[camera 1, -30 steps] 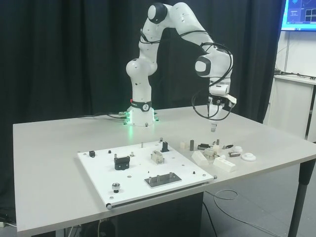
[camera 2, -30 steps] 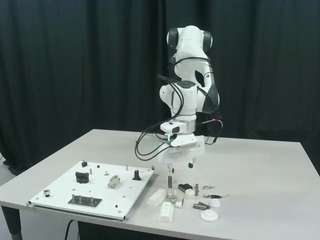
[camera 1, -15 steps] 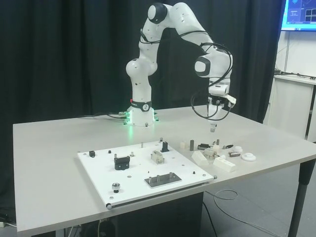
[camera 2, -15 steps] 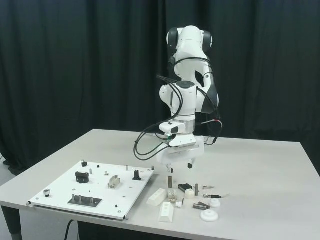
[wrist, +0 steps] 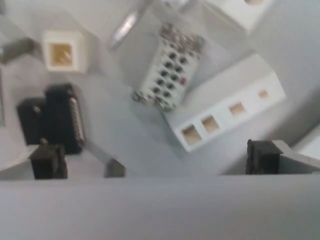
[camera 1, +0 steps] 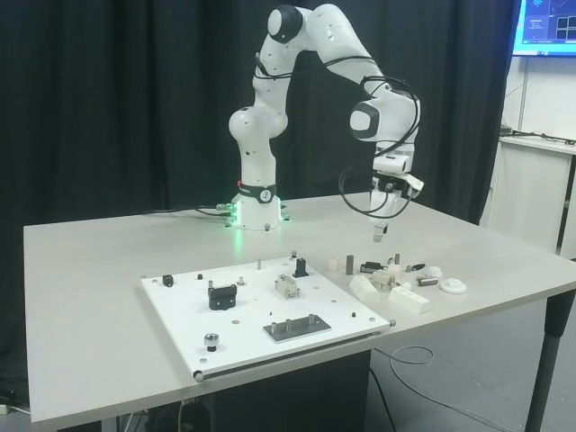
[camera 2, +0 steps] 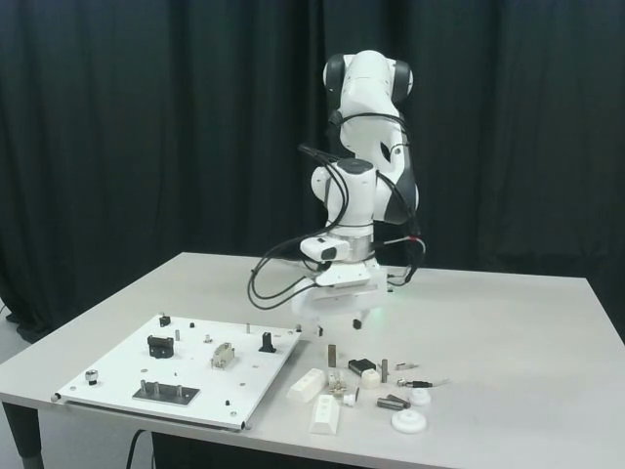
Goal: Remove round peg 2.
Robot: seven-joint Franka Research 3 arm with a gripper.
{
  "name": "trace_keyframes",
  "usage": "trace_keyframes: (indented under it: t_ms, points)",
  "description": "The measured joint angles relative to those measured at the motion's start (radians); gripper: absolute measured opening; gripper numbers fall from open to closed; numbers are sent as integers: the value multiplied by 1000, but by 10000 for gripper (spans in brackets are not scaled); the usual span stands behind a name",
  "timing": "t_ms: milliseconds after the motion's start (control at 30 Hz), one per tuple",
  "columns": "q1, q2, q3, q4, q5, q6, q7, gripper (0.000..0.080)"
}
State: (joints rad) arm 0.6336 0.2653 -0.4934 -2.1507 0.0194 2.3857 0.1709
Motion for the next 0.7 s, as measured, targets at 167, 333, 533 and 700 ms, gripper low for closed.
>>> trace_keyframes:
  t_ms: [167,333,533,700]
  points:
    - [-32,0,1,0,-62,-25,32,800]
    - [-71,0,3,-2,-110,-52,51,800]
    - [-128,-2,7,-9,-149,-73,54,800]
    - [-186,-8,21,-21,-180,-76,54,800]
